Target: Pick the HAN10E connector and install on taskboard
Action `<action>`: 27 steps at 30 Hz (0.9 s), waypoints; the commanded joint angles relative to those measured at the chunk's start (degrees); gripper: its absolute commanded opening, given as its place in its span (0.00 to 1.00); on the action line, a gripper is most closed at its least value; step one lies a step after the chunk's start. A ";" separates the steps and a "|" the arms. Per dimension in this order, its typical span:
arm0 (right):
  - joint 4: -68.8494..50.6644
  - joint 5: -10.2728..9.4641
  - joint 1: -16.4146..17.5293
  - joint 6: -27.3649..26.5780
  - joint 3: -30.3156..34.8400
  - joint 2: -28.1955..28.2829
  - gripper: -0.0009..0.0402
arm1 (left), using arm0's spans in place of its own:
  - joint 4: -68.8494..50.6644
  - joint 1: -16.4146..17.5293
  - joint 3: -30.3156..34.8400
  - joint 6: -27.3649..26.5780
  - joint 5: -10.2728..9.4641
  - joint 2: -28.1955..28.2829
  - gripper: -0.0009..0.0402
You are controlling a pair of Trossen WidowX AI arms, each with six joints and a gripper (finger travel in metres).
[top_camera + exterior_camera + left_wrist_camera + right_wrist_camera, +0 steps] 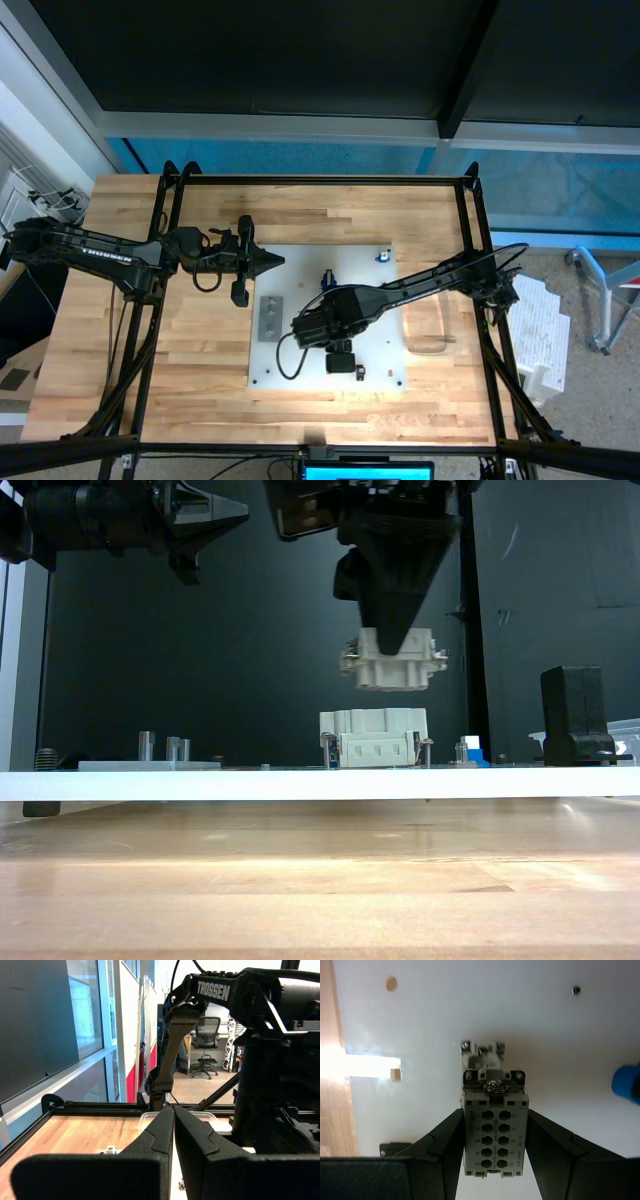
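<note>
Clamped on the HAN10E connector above the socket on the taskboard, the right pincer risks jamming it if lowered off-centre; the left pincer hangs closed over the board's left edge.

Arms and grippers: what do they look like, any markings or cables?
Both arms are matte black with white TROSSEN lettering and looping black cables. The left gripper, over the board's far left corner, and the right gripper, above the board, have black wedge-shaped fingers.
</note>
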 commanded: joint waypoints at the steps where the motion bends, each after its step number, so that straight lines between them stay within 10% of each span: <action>1: -0.22 0.00 0.02 -0.15 1.49 1.36 0.11 | 0.00 0.02 0.00 0.00 0.00 0.02 0.02; 27: 1.68 -0.76 -0.17 0.02 1.66 3.08 0.11 | 0.00 0.00 0.00 0.00 0.00 0.02 0.02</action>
